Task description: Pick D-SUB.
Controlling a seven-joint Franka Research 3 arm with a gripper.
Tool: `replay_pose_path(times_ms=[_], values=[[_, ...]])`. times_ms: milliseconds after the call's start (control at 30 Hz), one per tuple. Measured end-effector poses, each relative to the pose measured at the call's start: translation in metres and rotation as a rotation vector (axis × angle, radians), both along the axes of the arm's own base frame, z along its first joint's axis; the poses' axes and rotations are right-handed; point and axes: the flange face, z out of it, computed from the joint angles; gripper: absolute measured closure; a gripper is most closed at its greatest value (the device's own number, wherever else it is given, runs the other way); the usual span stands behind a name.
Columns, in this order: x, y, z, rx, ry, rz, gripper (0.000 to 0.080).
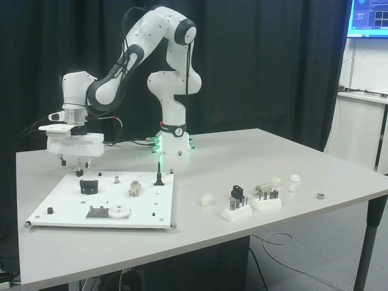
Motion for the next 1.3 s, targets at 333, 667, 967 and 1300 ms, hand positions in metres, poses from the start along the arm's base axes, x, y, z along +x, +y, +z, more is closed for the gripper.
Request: replay_pose_path(times_ms=[333,667,967,1300], values=[[0.003,-0.002,0.003,-0.007,-0.004,0.003,0.0003],[0.019,-0.003,0.013,0.001,-0.035,0.008,0.0003],[0.047,0.004,0.038,0.015,-0.107,0.01,0.0003],[0.088,0.026,0.075,0.042,-0.181,0.009,0.0003]])
